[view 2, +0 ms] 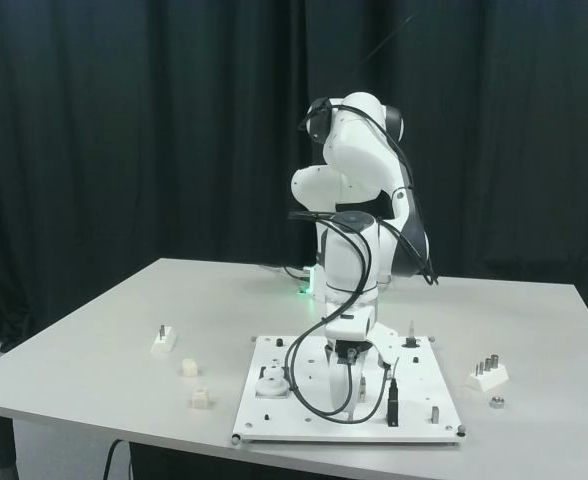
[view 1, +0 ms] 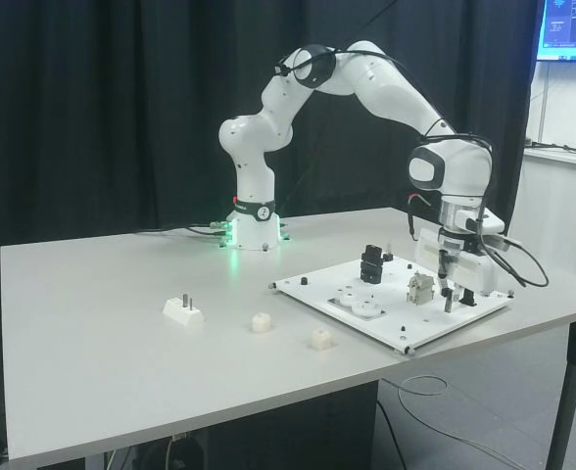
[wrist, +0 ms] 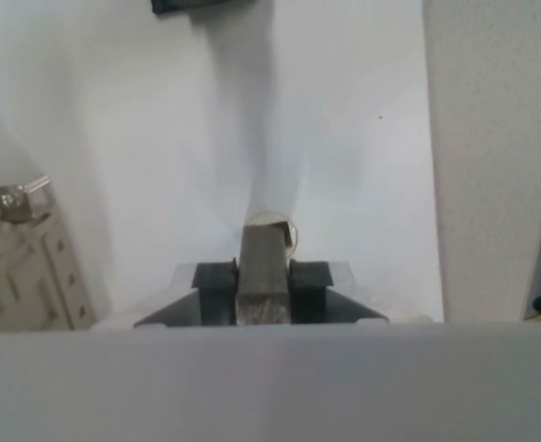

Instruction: Insert square peg 3.

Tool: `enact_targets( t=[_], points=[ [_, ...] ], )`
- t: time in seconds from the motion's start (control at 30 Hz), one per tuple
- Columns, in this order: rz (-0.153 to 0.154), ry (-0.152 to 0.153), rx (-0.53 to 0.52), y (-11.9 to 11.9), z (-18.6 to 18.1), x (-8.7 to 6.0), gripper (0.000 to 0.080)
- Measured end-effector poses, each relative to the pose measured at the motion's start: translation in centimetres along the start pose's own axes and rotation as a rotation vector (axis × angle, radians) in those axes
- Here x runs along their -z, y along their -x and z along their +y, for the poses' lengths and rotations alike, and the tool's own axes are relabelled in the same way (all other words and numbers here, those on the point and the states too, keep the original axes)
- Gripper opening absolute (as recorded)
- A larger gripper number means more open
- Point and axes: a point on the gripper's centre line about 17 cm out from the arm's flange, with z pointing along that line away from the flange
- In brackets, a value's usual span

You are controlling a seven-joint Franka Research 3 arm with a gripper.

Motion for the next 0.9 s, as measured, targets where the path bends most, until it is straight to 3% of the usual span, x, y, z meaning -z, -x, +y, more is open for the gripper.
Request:
enact_targets(
  t=[0.9],
  points=[
    [-0.003,0.011,0.015,0.03,0.24,0.00,0.0114]
  ],
)
